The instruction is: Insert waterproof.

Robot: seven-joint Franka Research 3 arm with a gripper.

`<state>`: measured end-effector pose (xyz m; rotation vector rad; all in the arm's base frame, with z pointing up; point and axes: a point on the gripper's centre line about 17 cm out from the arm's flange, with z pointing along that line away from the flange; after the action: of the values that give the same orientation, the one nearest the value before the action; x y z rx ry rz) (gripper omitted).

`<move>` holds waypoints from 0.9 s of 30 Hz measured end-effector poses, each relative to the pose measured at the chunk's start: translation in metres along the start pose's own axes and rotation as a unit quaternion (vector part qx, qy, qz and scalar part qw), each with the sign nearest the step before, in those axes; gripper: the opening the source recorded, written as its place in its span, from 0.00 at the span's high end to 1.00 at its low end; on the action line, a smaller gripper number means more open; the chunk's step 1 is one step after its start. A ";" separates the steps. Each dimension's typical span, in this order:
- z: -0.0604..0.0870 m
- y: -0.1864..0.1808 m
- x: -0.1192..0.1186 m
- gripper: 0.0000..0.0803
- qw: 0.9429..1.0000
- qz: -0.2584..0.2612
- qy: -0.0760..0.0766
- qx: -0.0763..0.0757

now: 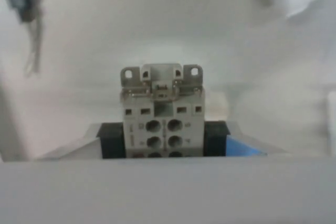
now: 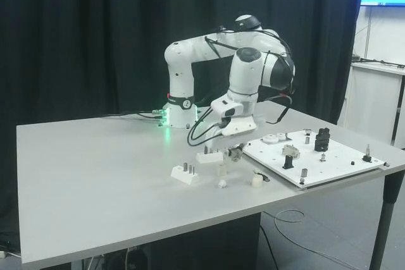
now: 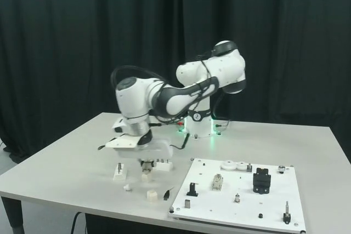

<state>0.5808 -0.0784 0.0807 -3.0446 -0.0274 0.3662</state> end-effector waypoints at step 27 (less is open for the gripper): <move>0.002 -0.130 -0.014 0.61 0.994 0.011 0.092 -0.052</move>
<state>0.5660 0.0506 0.0924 -3.1709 -0.0034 0.0864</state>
